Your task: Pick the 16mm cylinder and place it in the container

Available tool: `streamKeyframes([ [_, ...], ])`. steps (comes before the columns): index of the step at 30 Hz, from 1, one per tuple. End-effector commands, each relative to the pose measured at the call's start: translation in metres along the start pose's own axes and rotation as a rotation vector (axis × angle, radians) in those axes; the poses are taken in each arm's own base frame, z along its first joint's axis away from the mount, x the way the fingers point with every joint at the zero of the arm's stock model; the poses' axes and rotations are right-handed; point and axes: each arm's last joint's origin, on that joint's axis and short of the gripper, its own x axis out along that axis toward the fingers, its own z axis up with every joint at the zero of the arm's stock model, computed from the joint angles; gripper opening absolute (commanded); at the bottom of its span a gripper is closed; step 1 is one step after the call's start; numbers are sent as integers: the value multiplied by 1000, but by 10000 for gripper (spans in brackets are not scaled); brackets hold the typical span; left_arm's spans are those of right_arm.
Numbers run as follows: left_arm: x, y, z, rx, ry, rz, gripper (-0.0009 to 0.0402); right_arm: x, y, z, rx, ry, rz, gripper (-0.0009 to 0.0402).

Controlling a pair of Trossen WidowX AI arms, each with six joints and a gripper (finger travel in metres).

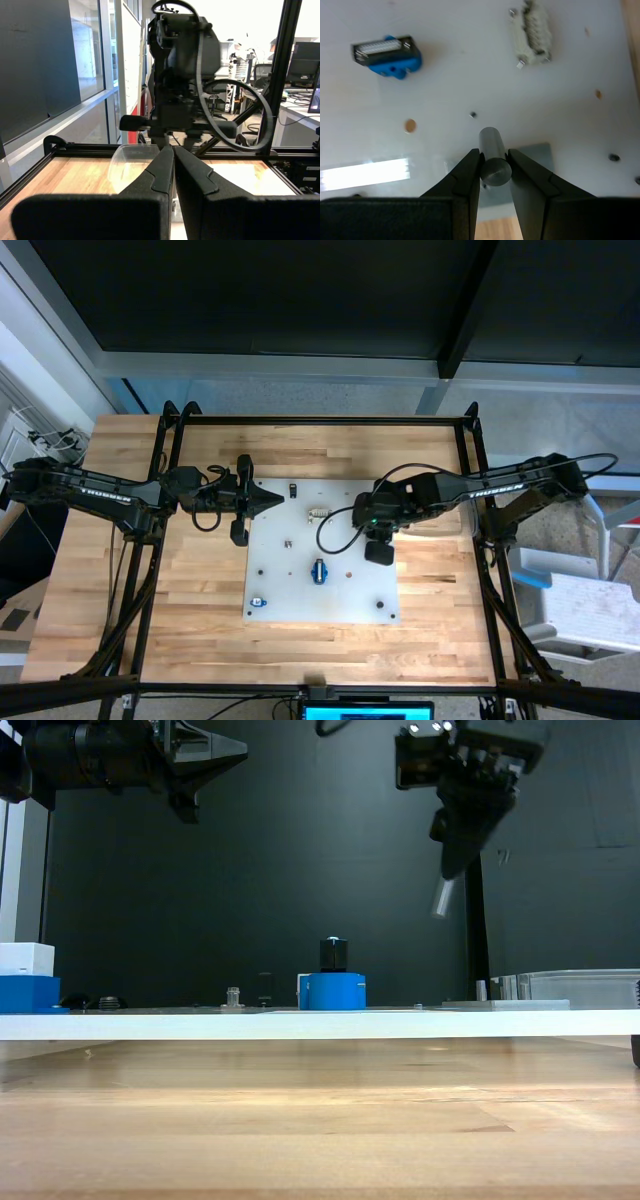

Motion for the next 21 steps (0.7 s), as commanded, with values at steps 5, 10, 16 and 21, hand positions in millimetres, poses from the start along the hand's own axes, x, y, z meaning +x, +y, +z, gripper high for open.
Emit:
streamKeyframes([
  [5,0,0,0,0,-1,0,0,-6,-27,-22,109,-61,-18,14],
  [10,0,0,0,0,-1,0,0,-6,-41,-40,150,-56,-39,13],
  [16,0,0,0,0,-1,0,0,-7,-52,-58,203,-77,-114,13],
  [21,0,0,0,0,-1,0,0,-7,-59,-71,222,-84,-132,13],
])
